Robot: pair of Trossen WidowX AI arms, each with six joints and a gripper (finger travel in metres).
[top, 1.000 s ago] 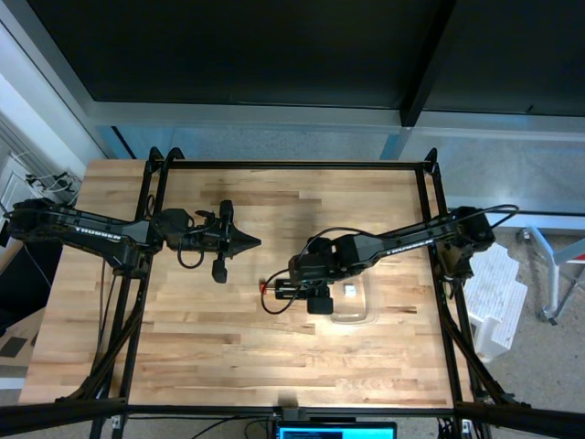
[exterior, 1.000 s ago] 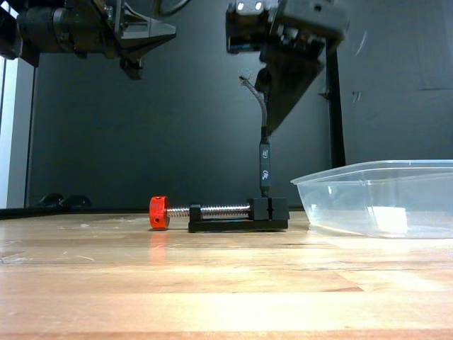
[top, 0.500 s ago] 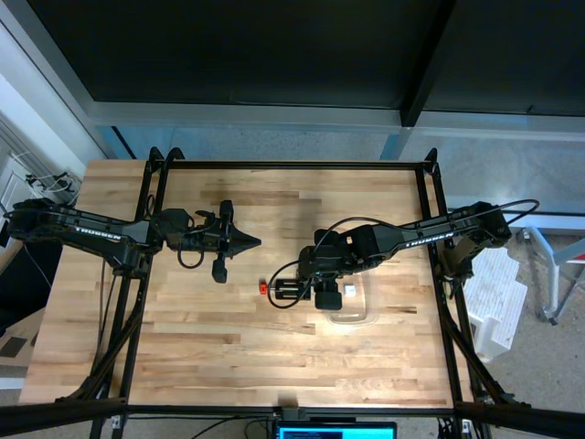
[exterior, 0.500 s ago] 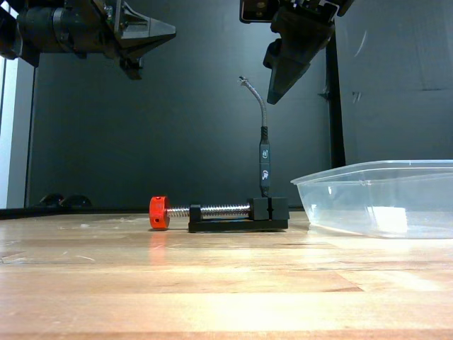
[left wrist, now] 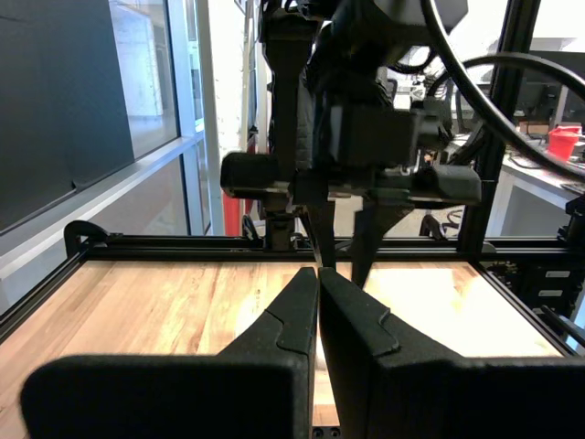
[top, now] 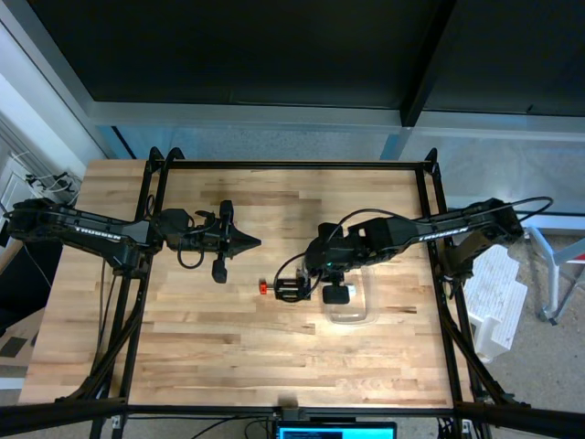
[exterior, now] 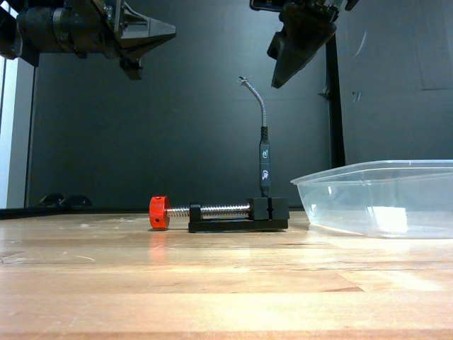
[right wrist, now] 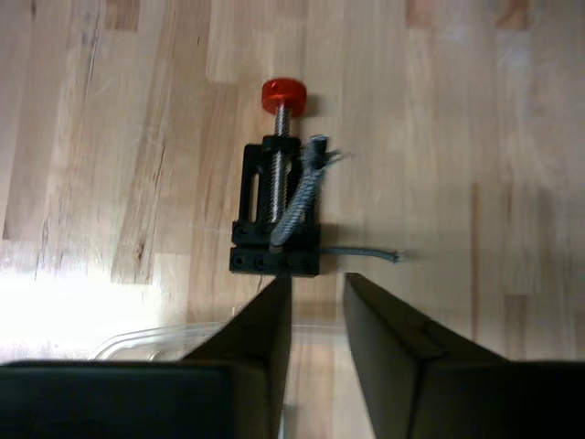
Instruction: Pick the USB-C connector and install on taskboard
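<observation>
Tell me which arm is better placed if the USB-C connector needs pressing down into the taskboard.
Right: the right end effector hangs open above the USB-C connector, which stands upright in the taskboard. The left end effector is shut and high off to the board's left.

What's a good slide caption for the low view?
USB-C connector stands upright on the taskboard beside the clear tray; right gripper, open, hangs above it; left gripper, shut, high at left.
</observation>
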